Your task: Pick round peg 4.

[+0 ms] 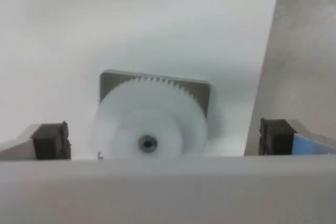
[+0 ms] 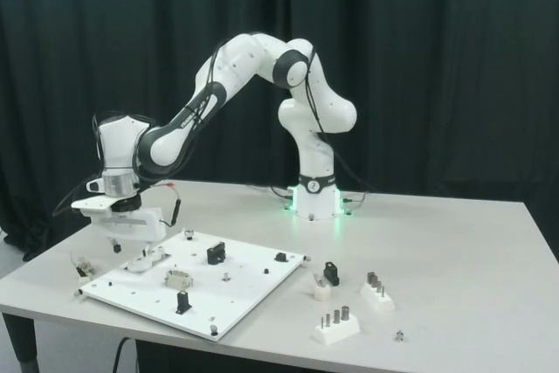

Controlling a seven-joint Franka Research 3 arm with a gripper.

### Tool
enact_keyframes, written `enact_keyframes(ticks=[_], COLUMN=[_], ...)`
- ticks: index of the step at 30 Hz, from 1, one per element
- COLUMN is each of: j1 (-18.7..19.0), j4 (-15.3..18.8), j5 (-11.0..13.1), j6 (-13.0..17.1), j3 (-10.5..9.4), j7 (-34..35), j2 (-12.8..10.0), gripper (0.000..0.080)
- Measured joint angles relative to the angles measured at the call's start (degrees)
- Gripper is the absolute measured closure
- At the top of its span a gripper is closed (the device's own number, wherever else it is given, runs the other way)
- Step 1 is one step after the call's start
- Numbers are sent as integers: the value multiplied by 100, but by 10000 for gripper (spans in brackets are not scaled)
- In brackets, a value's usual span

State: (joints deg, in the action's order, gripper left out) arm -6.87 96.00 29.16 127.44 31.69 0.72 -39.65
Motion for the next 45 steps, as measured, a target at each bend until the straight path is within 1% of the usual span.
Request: enact_keyframes(ticks=[15, 19, 31, 36, 45], j1=[304, 318, 318, 317, 317], j4=[0, 0, 0, 0, 0], j5=[-206, -293, -426, -517, -569], j6=[-320, -341, -361, -361, -361], j3=[278, 291, 330, 354, 384], j7=[61, 81, 84, 84, 81], j2=[194, 251, 365, 411, 460], gripper=[3, 3, 3, 3, 3])
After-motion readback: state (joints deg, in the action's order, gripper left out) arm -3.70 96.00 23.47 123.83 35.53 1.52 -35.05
